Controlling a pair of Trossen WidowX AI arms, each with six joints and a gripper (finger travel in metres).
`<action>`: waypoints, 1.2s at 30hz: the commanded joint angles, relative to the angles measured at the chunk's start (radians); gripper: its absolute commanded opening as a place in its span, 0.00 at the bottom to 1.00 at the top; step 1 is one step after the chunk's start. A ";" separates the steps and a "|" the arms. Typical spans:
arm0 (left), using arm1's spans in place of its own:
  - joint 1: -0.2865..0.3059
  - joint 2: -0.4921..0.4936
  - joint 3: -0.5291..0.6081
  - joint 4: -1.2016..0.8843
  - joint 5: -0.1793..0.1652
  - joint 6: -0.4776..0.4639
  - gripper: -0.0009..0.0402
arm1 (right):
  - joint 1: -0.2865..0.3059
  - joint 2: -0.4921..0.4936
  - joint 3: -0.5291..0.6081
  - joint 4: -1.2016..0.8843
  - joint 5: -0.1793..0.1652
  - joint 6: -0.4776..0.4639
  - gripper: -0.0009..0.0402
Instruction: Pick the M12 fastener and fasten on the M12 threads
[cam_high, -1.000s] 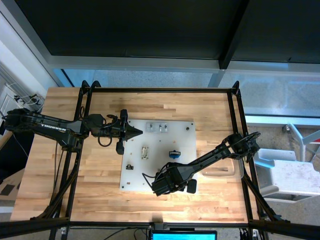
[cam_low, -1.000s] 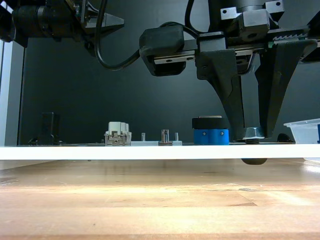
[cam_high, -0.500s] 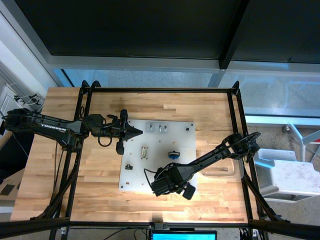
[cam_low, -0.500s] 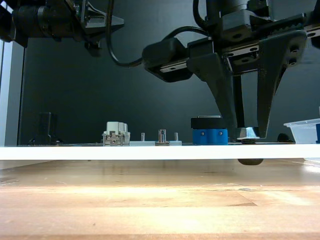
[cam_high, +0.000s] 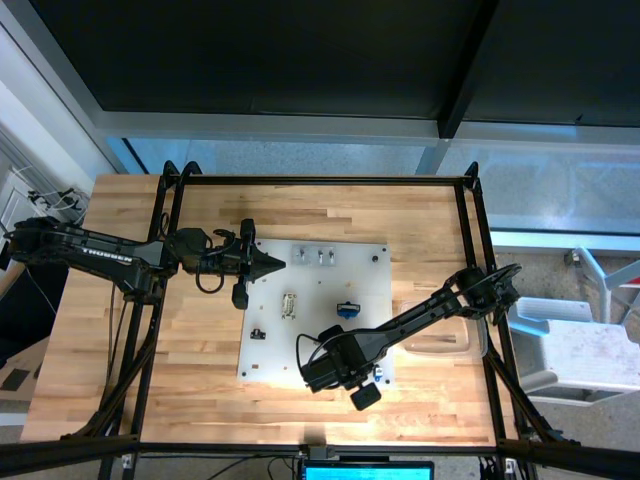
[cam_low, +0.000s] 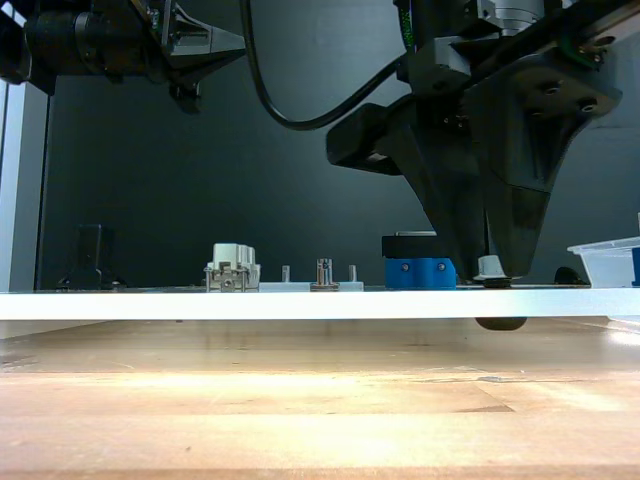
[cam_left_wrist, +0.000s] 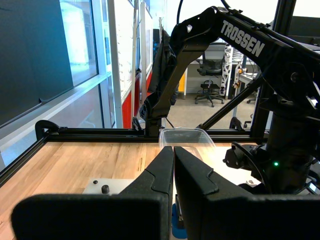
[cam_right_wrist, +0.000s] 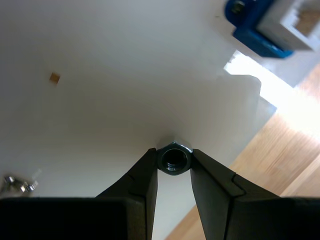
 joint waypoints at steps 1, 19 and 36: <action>0.000 0.000 0.000 0.000 0.000 0.000 0.02 | 0.000 0.002 0.000 -0.002 -0.004 0.017 0.09; 0.000 0.000 0.000 0.000 0.000 0.000 0.02 | 0.000 0.002 0.000 0.003 -0.005 0.013 0.09; 0.000 0.000 0.000 0.000 0.000 0.000 0.02 | 0.000 0.004 0.000 -0.006 -0.056 0.013 0.09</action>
